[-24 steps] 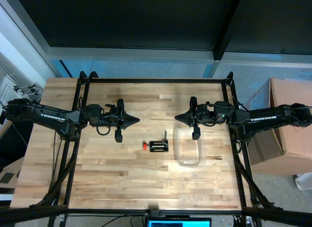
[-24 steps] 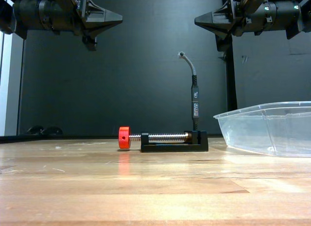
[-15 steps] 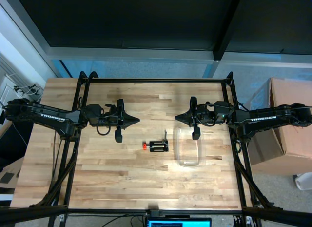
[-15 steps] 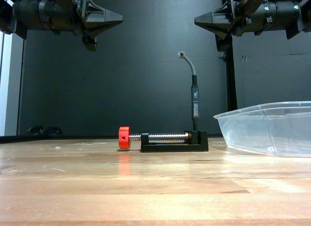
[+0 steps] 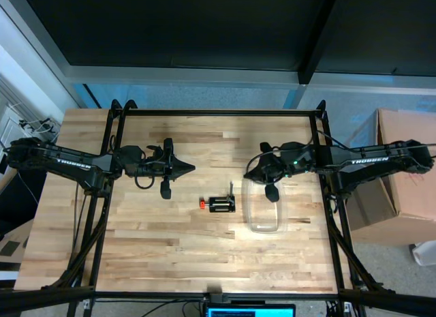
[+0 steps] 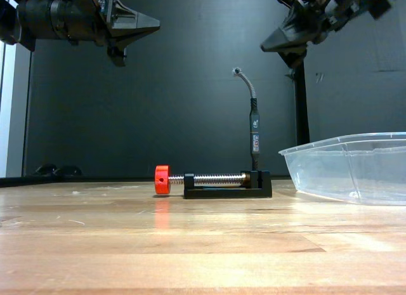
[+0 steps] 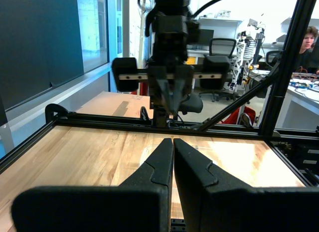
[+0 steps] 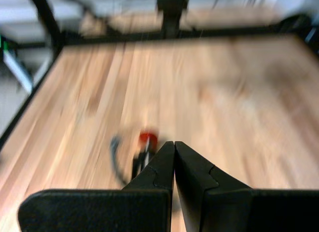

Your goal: Remove the USB-C connector from the USB-C receptacle and place in the container

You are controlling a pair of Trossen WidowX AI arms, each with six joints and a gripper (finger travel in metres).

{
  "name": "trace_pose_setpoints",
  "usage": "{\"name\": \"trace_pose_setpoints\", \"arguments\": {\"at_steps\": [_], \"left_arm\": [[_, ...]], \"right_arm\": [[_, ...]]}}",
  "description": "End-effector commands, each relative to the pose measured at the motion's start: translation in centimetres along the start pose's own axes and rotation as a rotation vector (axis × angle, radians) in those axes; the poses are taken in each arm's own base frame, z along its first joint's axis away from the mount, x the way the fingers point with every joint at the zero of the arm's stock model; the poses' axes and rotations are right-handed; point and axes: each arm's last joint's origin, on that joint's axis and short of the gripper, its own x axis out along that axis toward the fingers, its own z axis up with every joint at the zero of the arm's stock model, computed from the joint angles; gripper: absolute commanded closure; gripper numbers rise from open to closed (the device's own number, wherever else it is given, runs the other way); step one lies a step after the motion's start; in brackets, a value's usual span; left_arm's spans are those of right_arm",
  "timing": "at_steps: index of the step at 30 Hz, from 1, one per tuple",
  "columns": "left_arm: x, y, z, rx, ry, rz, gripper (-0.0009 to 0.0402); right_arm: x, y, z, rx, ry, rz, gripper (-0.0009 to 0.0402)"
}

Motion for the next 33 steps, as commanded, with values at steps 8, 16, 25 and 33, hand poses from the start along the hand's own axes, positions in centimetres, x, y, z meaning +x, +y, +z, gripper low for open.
{"name": "trace_pose_setpoints", "arguments": {"at_steps": [8, 16, 25, 33], "left_arm": [[0.0, 0.0, 0.0, 0.0, 0.0, 0.0, 0.0393], [0.0, 0.0, 0.0, 0.0, 0.0, 0.0, 0.0393], [0.0, 0.0, 0.0, 0.0, 0.0, 0.0, 0.0393], [0.0, 0.0, 0.0, 0.0, 0.0, 0.0, 0.0393]], "right_arm": [[2.0, 2.7, 3.0, -0.065, 0.423, -0.031, 0.0375], [4.6, 4.4, 5.5, -0.101, 0.616, -0.071, 0.0273], [7.5, 5.0, 6.5, -0.08, 0.732, -0.093, 0.0184], [9.5, 5.2, 5.5, -0.085, 0.784, -0.097, 0.0181]]}}
